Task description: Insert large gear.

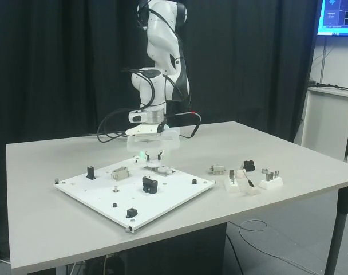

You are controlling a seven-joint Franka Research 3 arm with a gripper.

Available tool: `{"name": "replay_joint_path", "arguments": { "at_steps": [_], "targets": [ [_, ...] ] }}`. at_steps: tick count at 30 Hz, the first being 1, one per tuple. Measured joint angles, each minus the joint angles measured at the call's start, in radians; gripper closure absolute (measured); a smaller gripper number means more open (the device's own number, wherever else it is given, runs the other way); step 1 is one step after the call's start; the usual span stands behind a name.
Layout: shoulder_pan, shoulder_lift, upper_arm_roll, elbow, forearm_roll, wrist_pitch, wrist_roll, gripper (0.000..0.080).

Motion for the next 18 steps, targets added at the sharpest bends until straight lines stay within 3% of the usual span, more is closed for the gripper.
{"name": "replay_joint_path", "arguments": {
  "at_steps": [18],
  "targets": [
    [0.001, 0.006, 0.000, 0.000, 0.000, 0.018, 0.000, 0.0473]
  ]
}}
